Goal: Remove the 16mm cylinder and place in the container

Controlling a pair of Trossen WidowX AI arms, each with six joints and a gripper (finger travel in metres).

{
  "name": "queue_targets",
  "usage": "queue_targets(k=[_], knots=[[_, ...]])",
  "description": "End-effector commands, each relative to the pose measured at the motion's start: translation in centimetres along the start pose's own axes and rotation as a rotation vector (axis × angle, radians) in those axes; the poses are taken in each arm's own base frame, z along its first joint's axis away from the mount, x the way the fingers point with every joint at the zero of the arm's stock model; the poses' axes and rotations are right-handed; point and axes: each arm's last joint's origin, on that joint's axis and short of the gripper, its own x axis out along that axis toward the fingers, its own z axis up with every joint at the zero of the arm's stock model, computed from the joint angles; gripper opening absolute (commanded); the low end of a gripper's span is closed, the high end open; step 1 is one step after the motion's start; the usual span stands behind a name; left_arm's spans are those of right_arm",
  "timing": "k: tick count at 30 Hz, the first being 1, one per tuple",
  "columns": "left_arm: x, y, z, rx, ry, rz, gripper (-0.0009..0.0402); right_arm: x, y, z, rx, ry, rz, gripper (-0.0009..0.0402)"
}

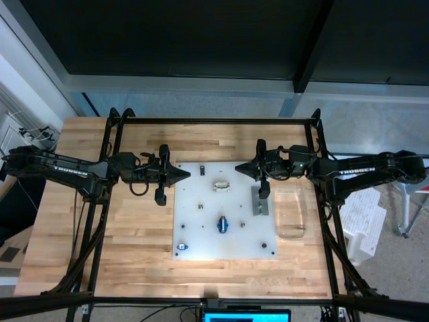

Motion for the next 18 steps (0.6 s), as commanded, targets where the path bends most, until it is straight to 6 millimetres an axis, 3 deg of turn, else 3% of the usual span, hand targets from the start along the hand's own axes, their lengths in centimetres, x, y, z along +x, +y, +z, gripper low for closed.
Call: queue_targets(k=[1,9,18], knots=[[0.00,0.00,0.00,0.000,0.000,0.000,0.0000,0.01,0.01,0.02,0.000,0.000,0.000,0.0000],[0.00,0.01,0.00,0.000,0.000,0.000,0.0000,0.01,0.05,-0.30,0.026,0.033,0.002,0.0000],[0.00,0.00,0.00,0.000,0.000,0.000,0.0000,0.34,0.51,0.13,0.041,0.219,0.007,0.0000]])
